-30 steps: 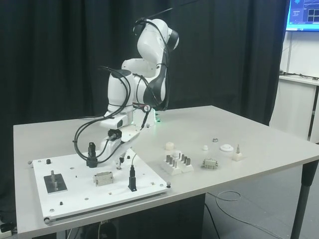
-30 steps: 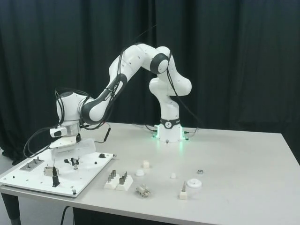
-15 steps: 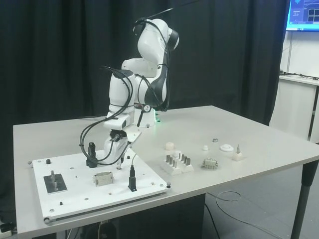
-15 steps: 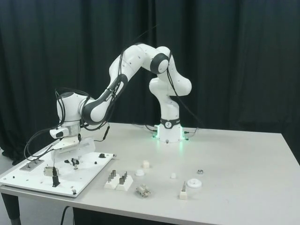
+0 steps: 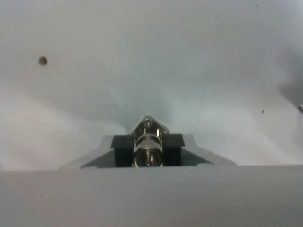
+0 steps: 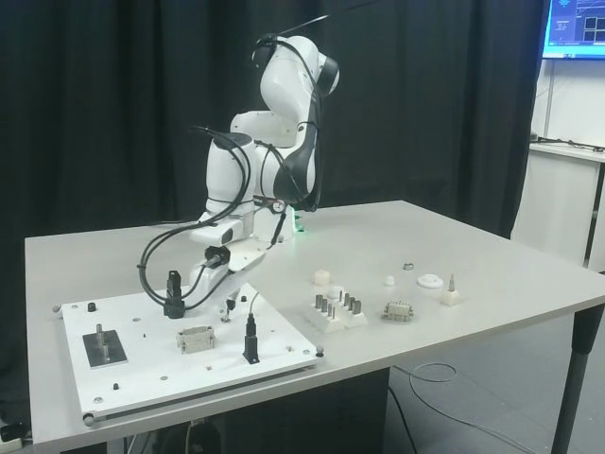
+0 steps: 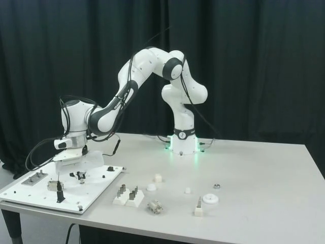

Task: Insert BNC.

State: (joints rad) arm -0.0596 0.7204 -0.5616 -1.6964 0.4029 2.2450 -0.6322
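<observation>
Clamped between the black fingertips (image 5: 122, 150) of the gripper (image 5: 147, 151), the metal BNC connector (image 5: 147, 147) sits low at the centre of the wrist view above the white board (image 6: 151, 364), which lies lower left on the grey table (image 6: 454, 246) before black curtains (image 7: 264, 61).

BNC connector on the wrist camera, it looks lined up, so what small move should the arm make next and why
Probably a slow, straight descent. In the wrist view the BNC connector sits centred just ahead of the gripper, above the white board. The room views show the gripper low over that board, so only a short push along the connector's axis seems left. Whether it has seated, I cannot tell.
</observation>
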